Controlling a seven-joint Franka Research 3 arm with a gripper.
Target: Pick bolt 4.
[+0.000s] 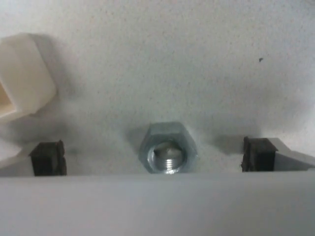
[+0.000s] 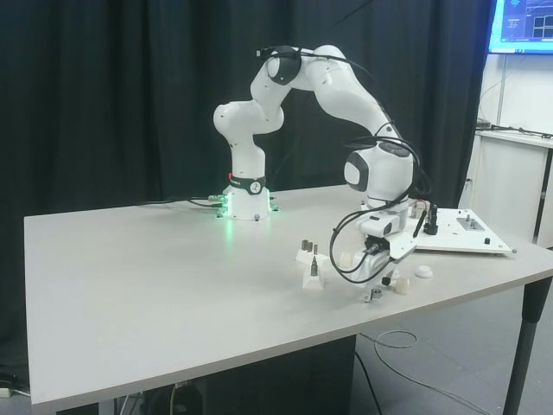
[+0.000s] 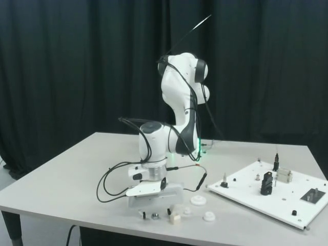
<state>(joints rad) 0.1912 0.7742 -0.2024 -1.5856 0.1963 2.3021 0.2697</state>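
Note:
A grey metal hex nut lies flat on the grey table, threaded hole facing up. My gripper is down at table level and open, with one black fingertip on each side of the nut and a gap to both. The second room view shows the nut between the lowered fingers of the gripper, near the table's front edge. A small white holder with several upright bolts stands just beside the gripper; no bolt is between the fingers.
A white hollow block sits close to one finger, the same block by the front edge. Two white discs lie nearby. A white assembly board with black and grey parts fills the far end.

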